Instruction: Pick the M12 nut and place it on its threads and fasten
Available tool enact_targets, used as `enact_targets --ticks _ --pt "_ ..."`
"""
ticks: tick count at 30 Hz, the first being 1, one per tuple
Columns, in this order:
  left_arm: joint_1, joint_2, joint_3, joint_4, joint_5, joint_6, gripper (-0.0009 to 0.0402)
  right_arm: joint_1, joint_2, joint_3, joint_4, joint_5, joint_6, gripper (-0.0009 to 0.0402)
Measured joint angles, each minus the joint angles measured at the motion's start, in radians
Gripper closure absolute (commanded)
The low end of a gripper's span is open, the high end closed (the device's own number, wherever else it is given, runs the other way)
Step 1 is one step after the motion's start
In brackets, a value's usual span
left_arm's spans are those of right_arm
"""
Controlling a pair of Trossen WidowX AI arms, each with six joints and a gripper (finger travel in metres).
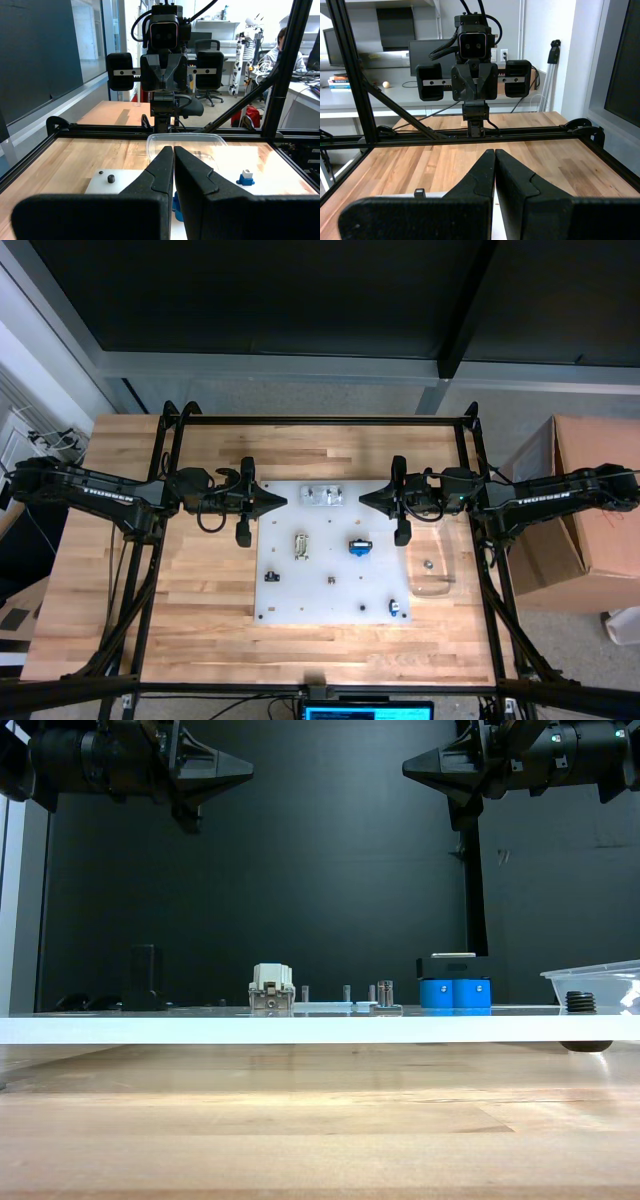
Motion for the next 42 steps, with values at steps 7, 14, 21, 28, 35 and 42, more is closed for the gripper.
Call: enact_targets --ticks 7,14,21,28,35,42 --pt "0.0 0.0 0.0 0.0 0.0 0.0 0.0393 0.0 0.0 0.0 -0.001 0.0 0.1 0.0393" --pt "0.0 0.0 0.0 0.0 0.0 0.0 0.0393 0.003 -0.001 0.027 -0.145 0.0 0.131 0.0393" --pt "0.0 0.0 0.0 0.0 0.0 0.0 0.0393 0.013 -0.001 0.16 -0.557 0.001 0.132 0.0393" --pt "0.0 0.0 0.0 0.0 0.0 0.0 0.0393 0.024 0.053 0.312 -1.044 0.0 0.208 0.0393" --pt "0.0 0.0 0.0 0.0 0.0 0.0 0.0393 0.042 0.116 0.369 -1.288 0.0 0.319 0.0393" --pt "0.0 0.0 0.0 0.0 0.0 0.0 0.0393 0.104 0.132 0.37 -1.394 -0.002 0.351 0.0393"
